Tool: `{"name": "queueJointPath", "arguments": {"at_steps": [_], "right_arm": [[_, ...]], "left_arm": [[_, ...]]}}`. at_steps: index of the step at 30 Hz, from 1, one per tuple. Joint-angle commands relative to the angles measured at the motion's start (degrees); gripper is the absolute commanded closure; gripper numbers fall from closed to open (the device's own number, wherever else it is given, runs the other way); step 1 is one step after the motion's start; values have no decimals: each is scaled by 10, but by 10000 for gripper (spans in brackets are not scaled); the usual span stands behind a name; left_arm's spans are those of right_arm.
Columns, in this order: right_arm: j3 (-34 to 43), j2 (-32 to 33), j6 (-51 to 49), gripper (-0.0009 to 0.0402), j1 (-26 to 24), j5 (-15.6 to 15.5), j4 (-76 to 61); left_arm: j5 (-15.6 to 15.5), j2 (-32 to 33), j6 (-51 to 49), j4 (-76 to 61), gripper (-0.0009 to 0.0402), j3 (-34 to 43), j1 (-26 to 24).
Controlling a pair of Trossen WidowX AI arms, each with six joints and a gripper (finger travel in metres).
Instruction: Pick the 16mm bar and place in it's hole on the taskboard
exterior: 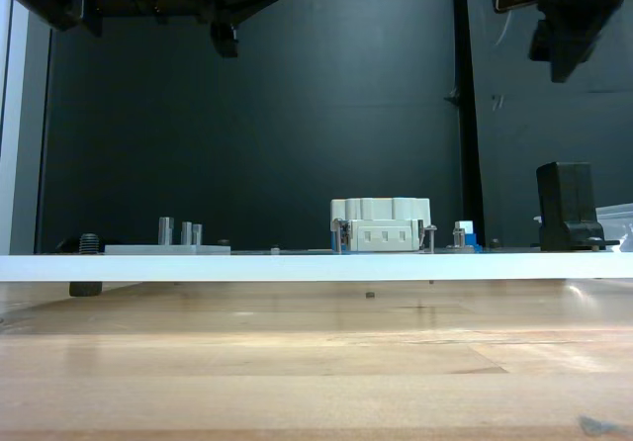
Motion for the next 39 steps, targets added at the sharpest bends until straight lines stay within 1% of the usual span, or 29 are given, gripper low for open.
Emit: {"name": "queueJointPath", "arguments": {"at_steps": [1,5,10,12,14,17,24,32,39], "right_arm": [[0,8,67,394,13,1,-21],[0,19,169,394,28,0,-42],[-1,30,257,393,37,-11,-51],[-1,35,298,393,42,-20,-52],[-1,40,334,393,43,-42,-55],[-2,50,377,393,44,-53,-55],[-3,78,478,392,54,-54,-57],[-22,78,587,356,72,-55,-54],[-44,73,641,313,78,-55,-48]], "left_arm": [[0,0,0,0,393,0,0],[0,0,0,0,393,0,0],[0,0,0,0,393,0,0],[0,0,0,0,393,0,0],[0,0,0,0,393,0,0],[0,0,0,0,393,0,0],[0,0,0,0,393,0,0],[0,0,0,0,393,0,0],[0,0,0,0,393,0,0]]}}
